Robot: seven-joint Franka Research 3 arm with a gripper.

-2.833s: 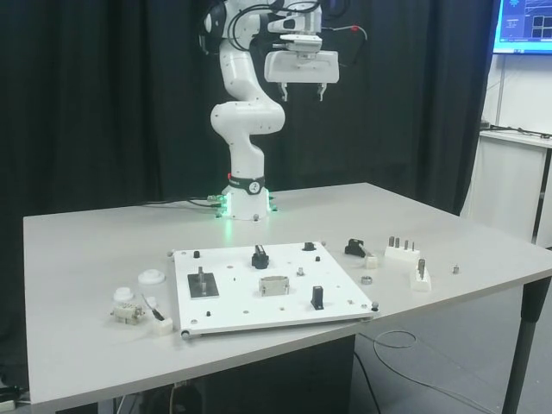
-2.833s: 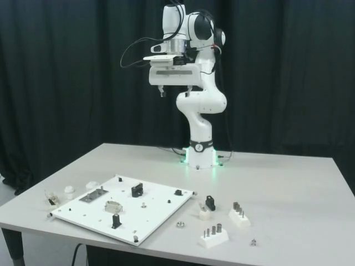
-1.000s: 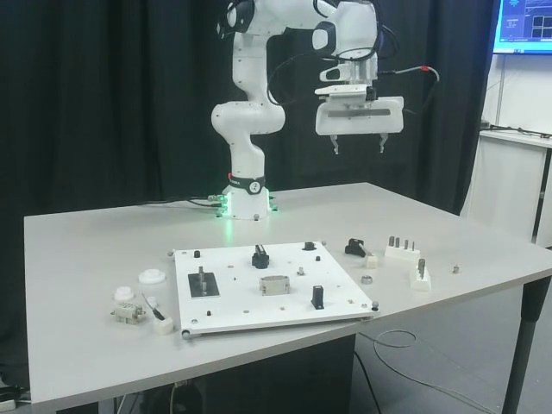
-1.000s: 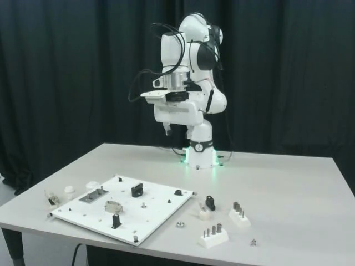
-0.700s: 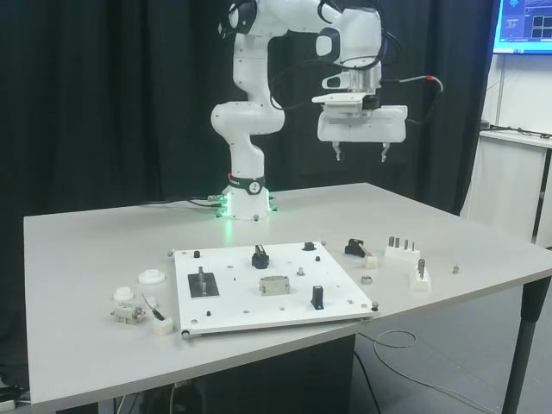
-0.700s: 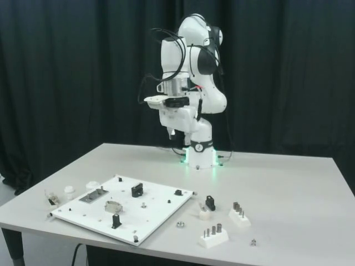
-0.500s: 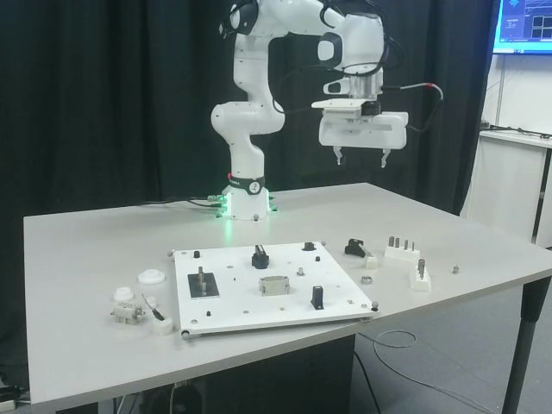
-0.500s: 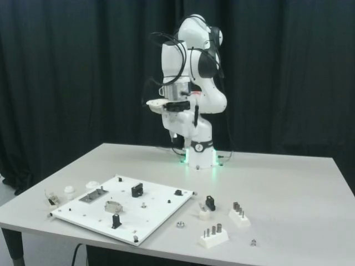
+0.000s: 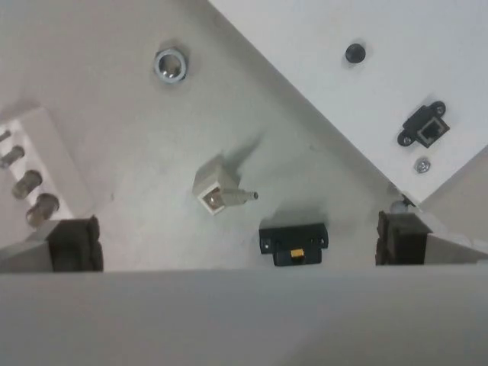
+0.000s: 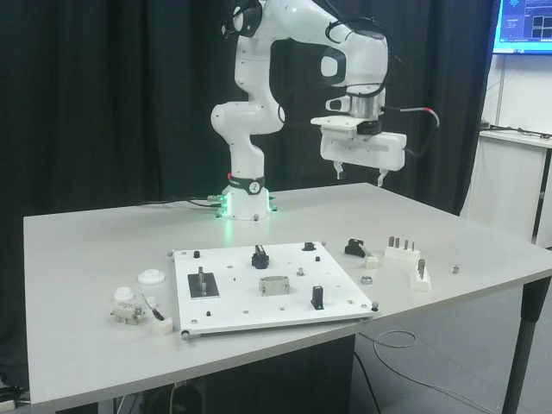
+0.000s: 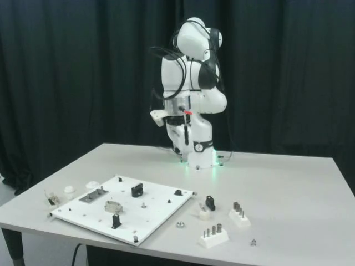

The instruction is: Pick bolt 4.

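Observation:
Grey bolts stand upright in two white holders point(image 10: 402, 252) point(image 10: 420, 278) on the table, to the right of the white board point(image 10: 259, 304). The same holders point(image 11: 239, 216) point(image 11: 213, 236) show in the second room view. Which one is bolt 4 I cannot tell. My gripper point(image 10: 359, 178) point(image 11: 177, 146) hangs open and empty, high above the table. In the wrist view one holder with several bolts point(image 9: 29, 184) lies at the picture's edge, beside one black fingertip point(image 9: 74, 244). The gripper point(image 9: 236, 241) holds nothing.
Under the hand lie a grey nut point(image 9: 171, 65), a small white plug point(image 9: 217, 191) and a black part point(image 9: 293, 244), beside the board's corner point(image 9: 381, 69). The board carries black and grey fittings point(image 10: 260, 257). White parts point(image 10: 151, 277) lie at the table's left.
The arm has swung from high at the back toward the table's right side and come lower. The hand has turned about its wrist. The fingers have stayed open.

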